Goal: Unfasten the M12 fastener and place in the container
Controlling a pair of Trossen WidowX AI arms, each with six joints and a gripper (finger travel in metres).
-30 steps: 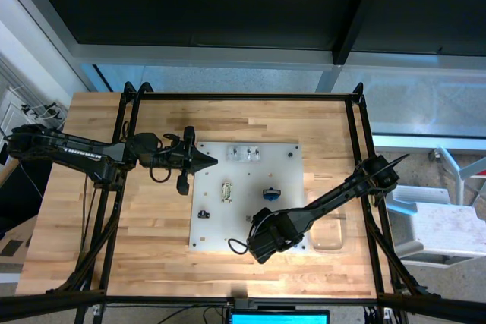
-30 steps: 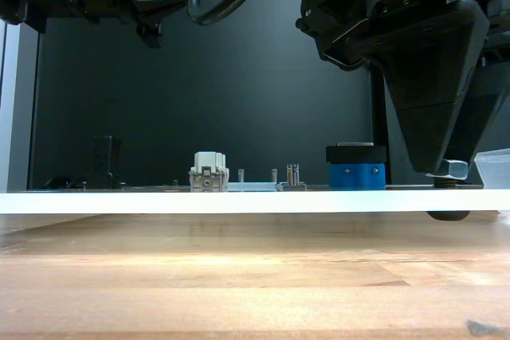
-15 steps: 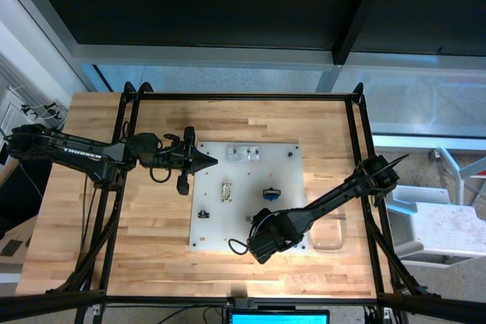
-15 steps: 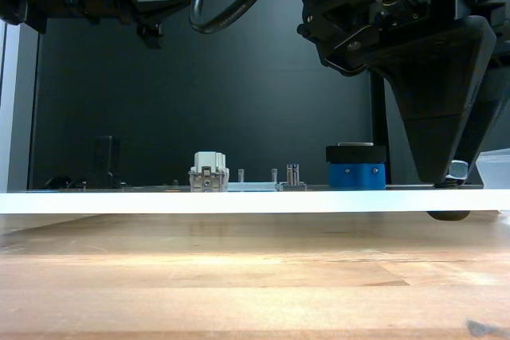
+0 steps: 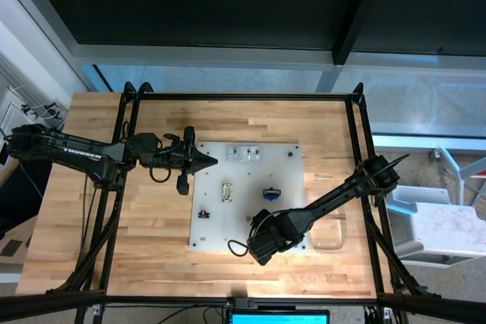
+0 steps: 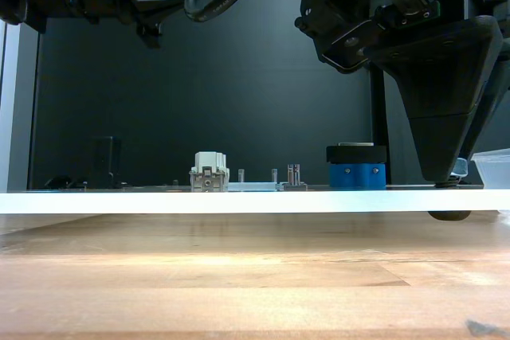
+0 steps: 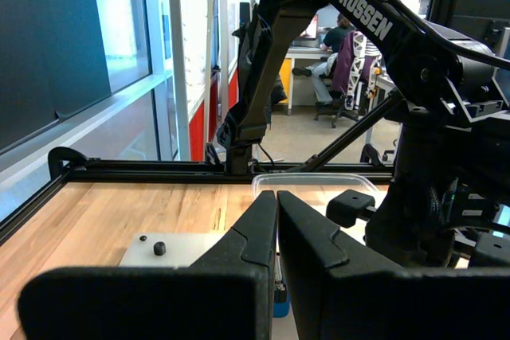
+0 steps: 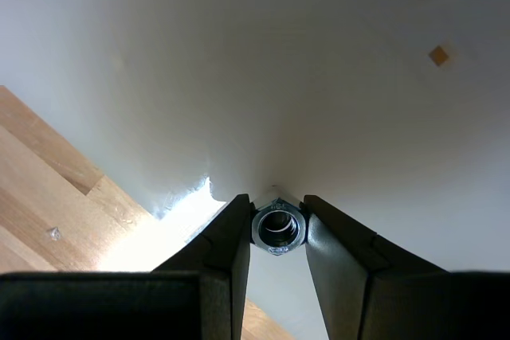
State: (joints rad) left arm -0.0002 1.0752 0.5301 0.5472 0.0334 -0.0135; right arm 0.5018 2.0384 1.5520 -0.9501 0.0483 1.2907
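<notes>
The M12 fastener [image 8: 278,227], a small silver nut, sits clamped between the fingers of my right gripper [image 8: 277,205], which is shut on it just above the white board [image 8: 343,77]. In the low view only the nut's edge [image 6: 460,166] shows beside the right gripper's tip [image 6: 445,179], low over the board; whether it is still on its stud I cannot tell. From above, the right gripper [image 5: 266,240] points down at the board's near right part. The container [image 5: 331,234] lies right of the board with nothing showing in it. My left gripper [image 5: 213,162] hovers shut over the board's far left edge.
On the white board [image 5: 247,221] stand a blue block with a dark top [image 5: 270,194], a beige connector [image 5: 225,190] and small posts. A black frame [image 5: 243,97] runs round the table. The container's edge [image 6: 492,166] sits just right of the right gripper.
The right gripper has turned about its own axis with the nut in its fingers, so a finger now covers most of the nut in the low view. The left arm has not moved.
</notes>
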